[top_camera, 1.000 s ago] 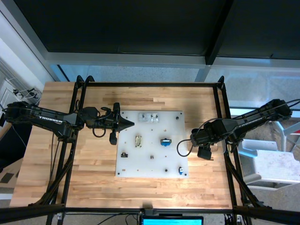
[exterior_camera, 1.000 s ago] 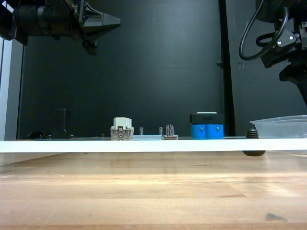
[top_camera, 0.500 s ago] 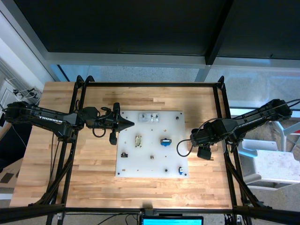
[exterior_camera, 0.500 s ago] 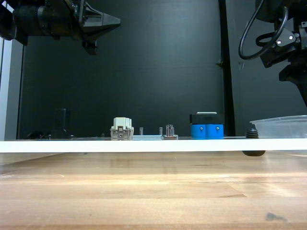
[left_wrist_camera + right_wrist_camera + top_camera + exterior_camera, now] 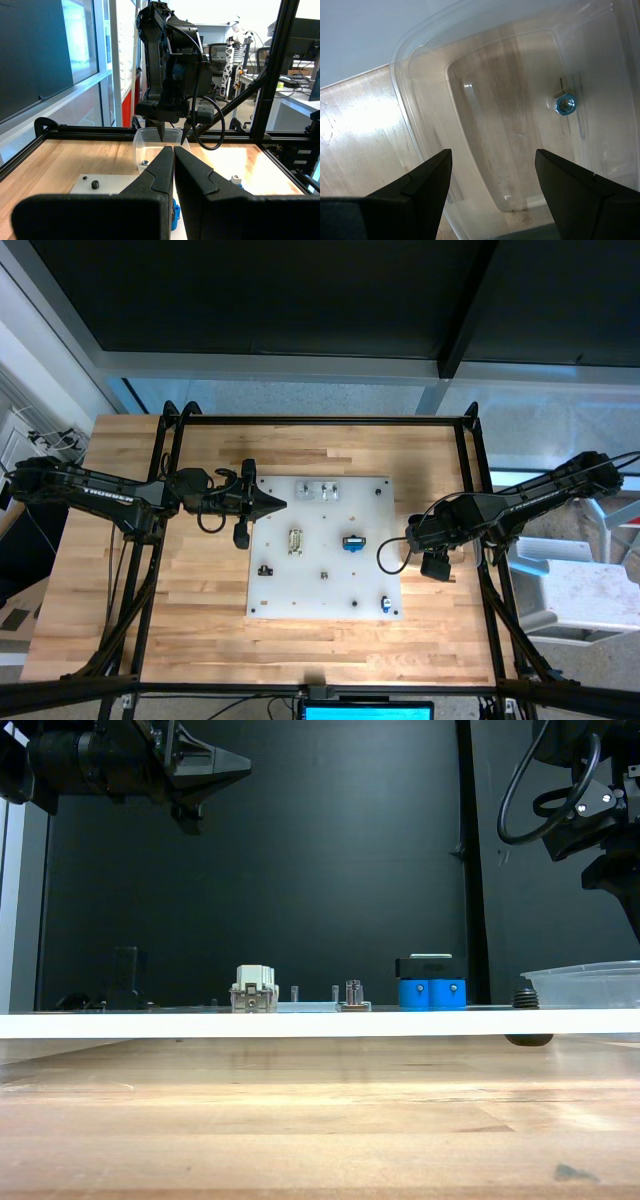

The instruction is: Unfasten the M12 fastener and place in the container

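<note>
The silver M12 nut (image 5: 565, 104) lies on the floor of the clear container (image 5: 420, 90), off its stud. My right gripper (image 5: 492, 192) hangs open just above the container (image 5: 590, 982), nothing between its fingers (image 5: 422, 182). The black stud (image 5: 525, 998) stands bare, ribs showing, near the board's near right edge (image 5: 353, 602). In the left wrist view the nut (image 5: 144, 162) shows inside the tray (image 5: 150, 145) under the right gripper (image 5: 172, 136). My left gripper (image 5: 272, 504) is shut and empty, held high over the board's left edge (image 5: 228, 762).
On the white board (image 5: 300, 595) stand a beige connector (image 5: 253, 990), a blue block (image 5: 432, 990), a small silver post (image 5: 353, 993) and a black post (image 5: 376, 490) at the far right corner. A black frame borders the wooden table (image 5: 200, 640).
</note>
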